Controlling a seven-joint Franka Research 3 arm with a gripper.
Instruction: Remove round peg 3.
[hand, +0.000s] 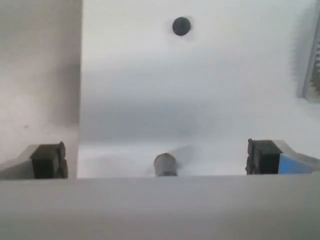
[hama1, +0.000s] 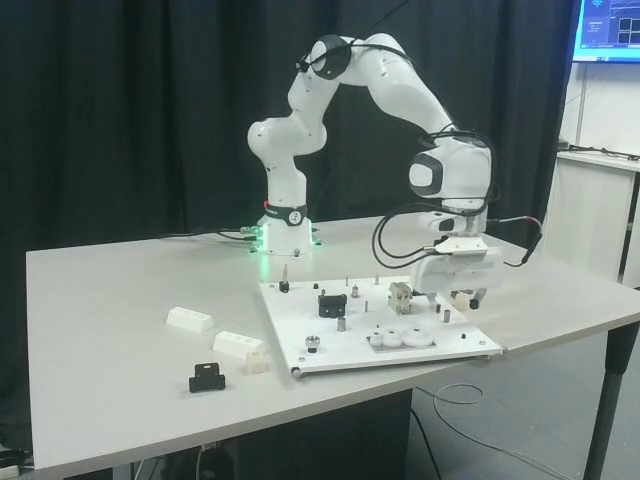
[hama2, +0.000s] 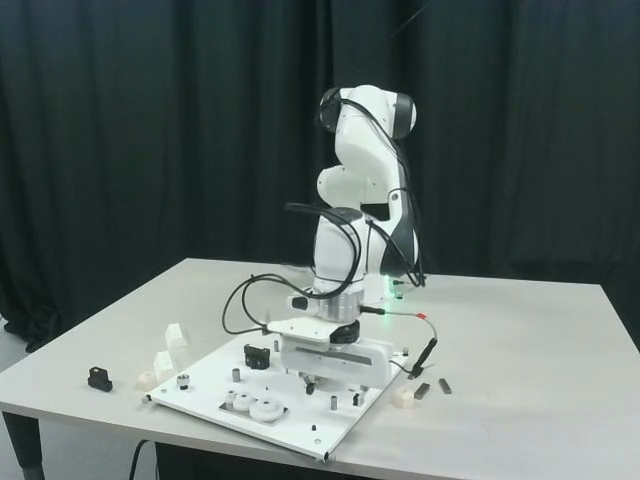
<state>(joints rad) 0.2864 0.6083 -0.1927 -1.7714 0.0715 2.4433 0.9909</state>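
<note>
You are looking at a white arm (hama1: 370, 80) standing on a grey table (hama1: 110, 310), with a green glow showing at its base (hama1: 262, 240). A white board (hama1: 300, 330) is lying under the gripper (hand: 157, 160), whose fingertips (hand: 49, 161) are showing black pads. Between those pads a grey peg (hand: 165, 164) is standing, and beyond it a black round spot (hand: 181, 26) is sitting on the white. Black curtains (hama2: 150, 120) are hanging behind. White blocks (hama1: 189, 319) and a black part (hama1: 207, 377) are lying on the grey
</note>
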